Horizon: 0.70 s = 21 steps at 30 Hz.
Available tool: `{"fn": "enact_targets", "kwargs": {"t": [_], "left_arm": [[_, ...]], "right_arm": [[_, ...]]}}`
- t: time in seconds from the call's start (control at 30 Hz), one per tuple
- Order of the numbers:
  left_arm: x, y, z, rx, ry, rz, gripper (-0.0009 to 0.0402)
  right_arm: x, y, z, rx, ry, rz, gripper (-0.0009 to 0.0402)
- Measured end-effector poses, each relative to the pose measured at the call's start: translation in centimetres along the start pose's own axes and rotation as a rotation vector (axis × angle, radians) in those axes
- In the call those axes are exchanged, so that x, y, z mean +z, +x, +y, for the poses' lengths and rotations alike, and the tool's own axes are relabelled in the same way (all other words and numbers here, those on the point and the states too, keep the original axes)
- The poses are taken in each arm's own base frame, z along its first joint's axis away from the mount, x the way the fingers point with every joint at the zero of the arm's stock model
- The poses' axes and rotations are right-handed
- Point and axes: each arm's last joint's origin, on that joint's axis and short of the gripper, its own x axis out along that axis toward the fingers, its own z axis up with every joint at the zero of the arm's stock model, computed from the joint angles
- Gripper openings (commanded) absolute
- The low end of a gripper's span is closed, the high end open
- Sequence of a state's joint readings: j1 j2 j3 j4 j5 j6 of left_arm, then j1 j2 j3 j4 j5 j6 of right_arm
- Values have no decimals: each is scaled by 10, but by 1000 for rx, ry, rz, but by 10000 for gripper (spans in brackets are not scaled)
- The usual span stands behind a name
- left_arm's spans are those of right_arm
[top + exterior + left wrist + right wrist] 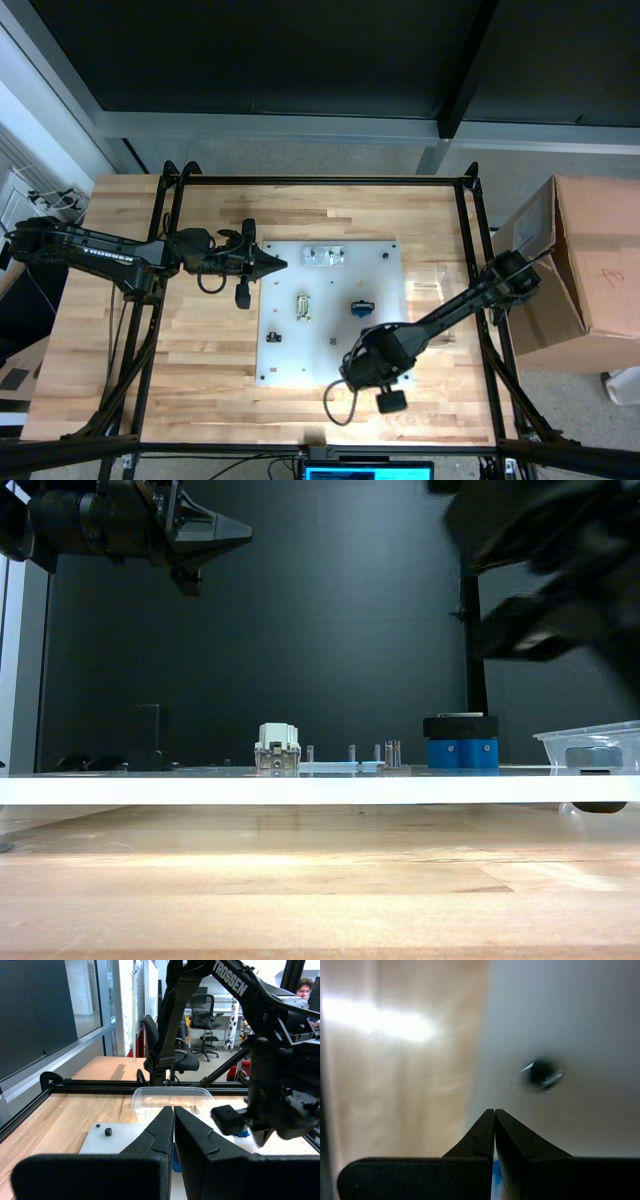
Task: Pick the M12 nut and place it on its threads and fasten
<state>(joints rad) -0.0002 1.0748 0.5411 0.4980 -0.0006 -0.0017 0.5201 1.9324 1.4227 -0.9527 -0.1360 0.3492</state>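
From the high view, the left gripper [272,264] hangs over the left edge of the flat white task board [330,345]. The right gripper [350,374] is low over the board's near right part, and its arm hides what lies beneath. The board rests on the pale wooden tabletop [200,350].

In the low view, the left gripper is high up, its 2 fingers pressed together on nothing. At the board's right end, in front of the clear plastic tray [560,742], stands a grey round piece. We take it to be the small silver M12 nut [595,752] on its short black ribbed stud [595,767]; no ribs show plainly.

The left wrist view shows the left gripper closed and empty, pointing across the board toward the tray.

The right wrist view shows the right gripper also closed on nothing, just above the board. It is apart from a blurred dark round shape with silver glints, probably the nut and stud again.

We judge the nut picked and set on its threads. How far down it is run we cannot tell, so fastening may remain.
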Motion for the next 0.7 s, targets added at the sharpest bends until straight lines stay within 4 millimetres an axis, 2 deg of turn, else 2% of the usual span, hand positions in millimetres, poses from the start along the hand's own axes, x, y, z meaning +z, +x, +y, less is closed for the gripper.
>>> {"fn": "enact_targets", "kwargs": {"t": [0.1,0.33,0.7], "left_arm": [[0,0,0,0,0,0,0],[0,0,0,0,0,0,0],[0,0,0,0,0,0,0]], "right_arm": [[-1,-2,-1,-39,0,-14,0],[1,-4,-8,-273,59,-106,0],[5,-2,-7,-260,60,-157,0]]}}
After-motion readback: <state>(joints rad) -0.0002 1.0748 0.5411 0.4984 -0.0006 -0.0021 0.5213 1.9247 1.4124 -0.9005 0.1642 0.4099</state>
